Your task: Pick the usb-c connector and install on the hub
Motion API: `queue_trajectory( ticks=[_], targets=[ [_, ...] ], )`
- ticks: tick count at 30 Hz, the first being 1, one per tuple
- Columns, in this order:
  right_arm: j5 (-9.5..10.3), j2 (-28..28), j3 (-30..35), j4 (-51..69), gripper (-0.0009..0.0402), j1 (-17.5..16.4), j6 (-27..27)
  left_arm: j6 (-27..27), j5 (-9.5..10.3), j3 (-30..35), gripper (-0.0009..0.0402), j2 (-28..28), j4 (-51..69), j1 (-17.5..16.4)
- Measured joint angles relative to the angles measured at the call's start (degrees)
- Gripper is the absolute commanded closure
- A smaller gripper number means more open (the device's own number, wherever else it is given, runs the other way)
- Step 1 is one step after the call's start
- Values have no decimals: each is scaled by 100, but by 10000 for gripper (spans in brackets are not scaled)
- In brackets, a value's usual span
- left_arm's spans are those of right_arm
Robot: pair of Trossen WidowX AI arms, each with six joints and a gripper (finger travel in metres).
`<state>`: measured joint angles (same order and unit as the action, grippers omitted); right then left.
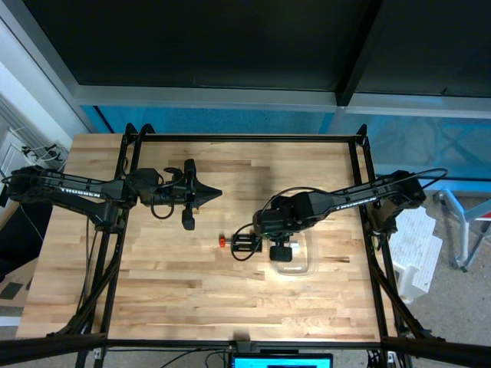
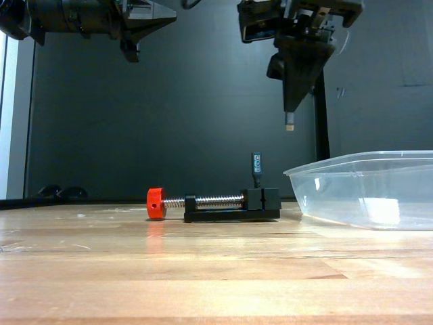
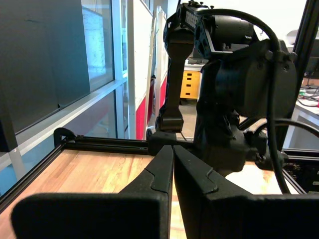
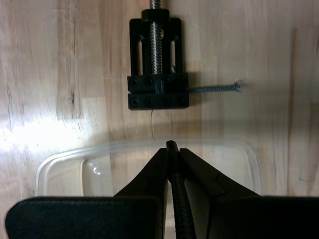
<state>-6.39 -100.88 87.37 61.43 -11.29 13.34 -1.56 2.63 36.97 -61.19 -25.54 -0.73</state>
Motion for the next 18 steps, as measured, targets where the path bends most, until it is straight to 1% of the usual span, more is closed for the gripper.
queue_trajectory(
  ticks=[10, 18],
  targets=[
    [13, -407, 422, -2, 392, 37, -39, 0, 0, 0, 393, 0, 0, 0],
    [15, -616, 664, 13, 392, 72, -37, 0, -2, 0, 393, -2, -2, 0]
  ],
)
